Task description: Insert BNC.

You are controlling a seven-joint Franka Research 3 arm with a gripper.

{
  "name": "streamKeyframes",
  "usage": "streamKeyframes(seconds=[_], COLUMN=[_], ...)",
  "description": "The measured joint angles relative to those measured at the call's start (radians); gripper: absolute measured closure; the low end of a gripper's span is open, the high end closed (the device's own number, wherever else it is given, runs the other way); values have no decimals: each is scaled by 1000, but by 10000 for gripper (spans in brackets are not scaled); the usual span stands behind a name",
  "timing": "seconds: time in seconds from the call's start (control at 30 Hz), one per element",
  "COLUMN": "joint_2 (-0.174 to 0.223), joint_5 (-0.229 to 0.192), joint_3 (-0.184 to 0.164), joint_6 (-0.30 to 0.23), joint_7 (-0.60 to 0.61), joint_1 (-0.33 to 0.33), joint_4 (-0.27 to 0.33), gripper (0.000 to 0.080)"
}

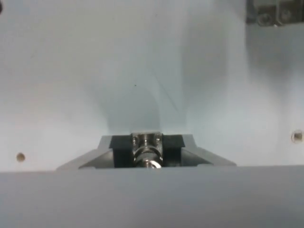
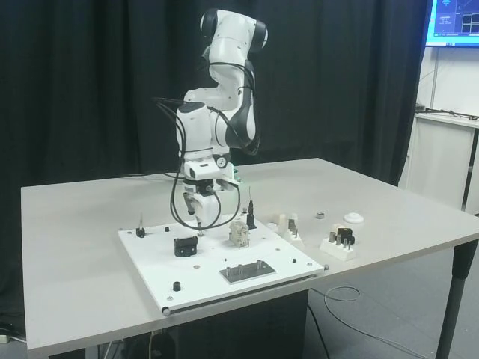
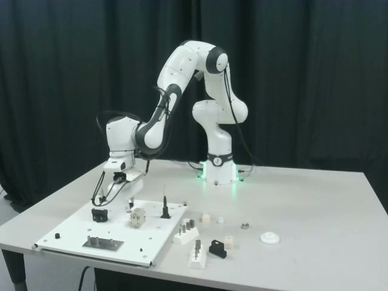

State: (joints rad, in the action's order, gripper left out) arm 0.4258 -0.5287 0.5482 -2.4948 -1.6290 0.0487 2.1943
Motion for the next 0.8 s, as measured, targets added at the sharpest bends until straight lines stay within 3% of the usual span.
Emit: streamKeyframes(seconds=[0.47, 0.8], joint_2=[-5, -17], joint_5=[-17, -17], joint_3=[0, 1], joint_6=[-23, -84], joint_7=[180, 369], joint_1=[6, 22], joint_4=[12, 43], gripper=[677, 677])
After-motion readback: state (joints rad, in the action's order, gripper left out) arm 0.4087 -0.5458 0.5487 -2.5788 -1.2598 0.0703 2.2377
